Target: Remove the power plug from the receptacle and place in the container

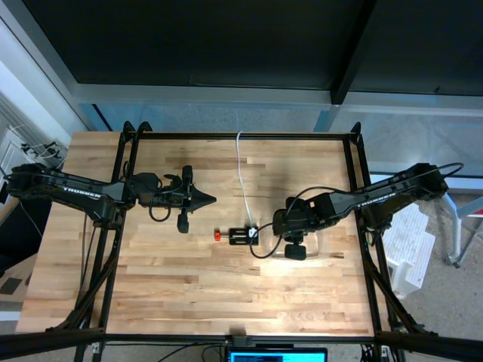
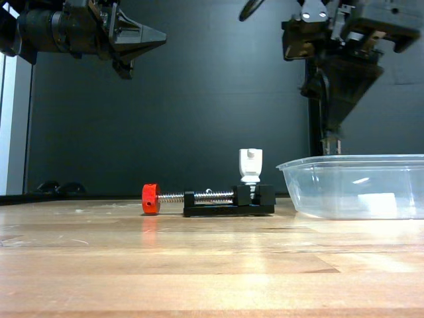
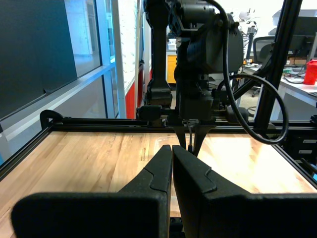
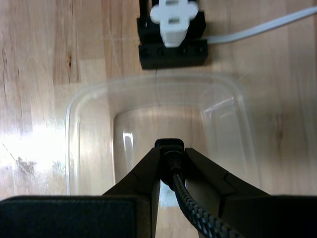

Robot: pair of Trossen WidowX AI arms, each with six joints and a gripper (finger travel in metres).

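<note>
Overhead, reads "TROSSEN" in white along the left arm (image 1: 75,194); similar lettering on the right arm (image 1: 381,197), too small to read. Marks the container (image 2: 311,192) with only a tiny white square mark (image 2: 375,205), blank.

Shows the right gripper (image 4: 172,151) pointed straight down, fingers closed to a narrow gap and pinching the power plug (image 4: 169,145). Holds the plug in the air over the container's interior, just above rim level and clear of the floor, at 3 o'clock from the receptacle (image 1: 251,228) in the high view. Sets the plug's long axis vertical, in line with the gripper: free end down toward the tray, braided black cord (image 4: 193,208) running back up between the fingers.

Shows the receptacle standing upright in the black vise (image 2: 228,201), two slots facing up and open to view. Lays the vise's long axis 9 to 3 o'clock, with the orange-red knob (image 2: 150,199) at 9 o'clock. Sends the white cable (image 1: 243,173) off toward 12 o'clock.

Parks the left gripper (image 1: 207,200) well above the table (image 1: 151,302), at 10 o'clock from the vise, tip toward 3 o'clock, fingers pressed together, holding nothing.
</note>
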